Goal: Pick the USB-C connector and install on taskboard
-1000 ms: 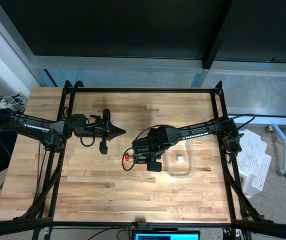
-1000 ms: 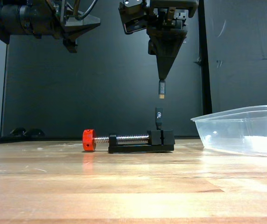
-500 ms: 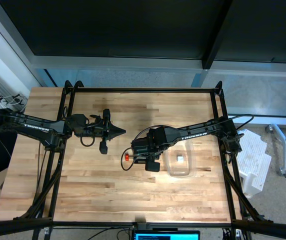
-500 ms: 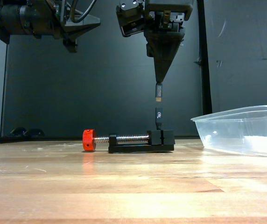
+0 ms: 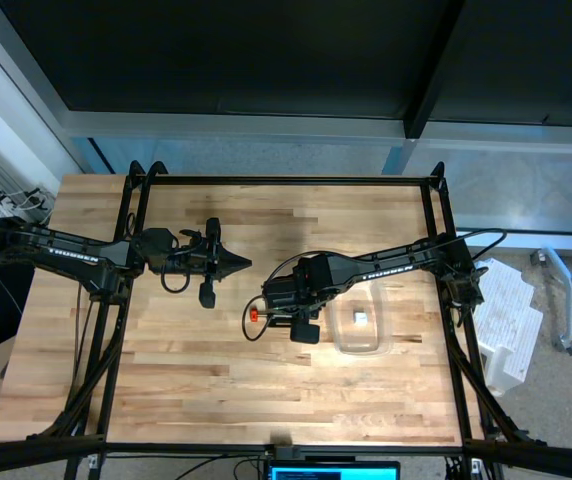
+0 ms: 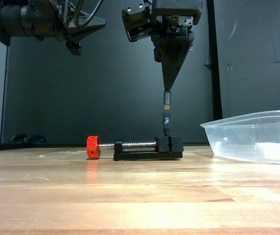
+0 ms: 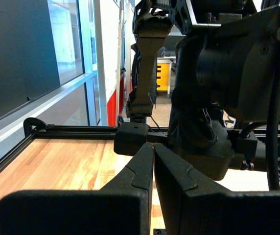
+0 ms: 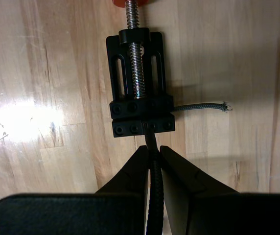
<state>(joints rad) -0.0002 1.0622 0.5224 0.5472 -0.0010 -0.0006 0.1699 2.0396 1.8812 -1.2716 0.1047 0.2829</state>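
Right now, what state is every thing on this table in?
taskboard: lying flat, its upright port unfilled.
USB-C connector: vertical, just above the port, not seated.
right tool: shut on the USB-C connector, over the taskboard.
left tool: shut, empty, raised off to the side.
clear tray: open, white piece inside.

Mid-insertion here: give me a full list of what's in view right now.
table: one, light wood.
taskboard: one, black with red-orange knob, on the table.
USB-C connector: one, dark with pale tip, directly above the taskboard's upright port.
cable stub: one, dark, frayed, at the taskboard's side.
clear tray: one, right of the taskboard.
white square piece: one, inside the clear tray.
left gripper: black, shut, parked high at left.
right gripper: black, shut on the USB-C connector.
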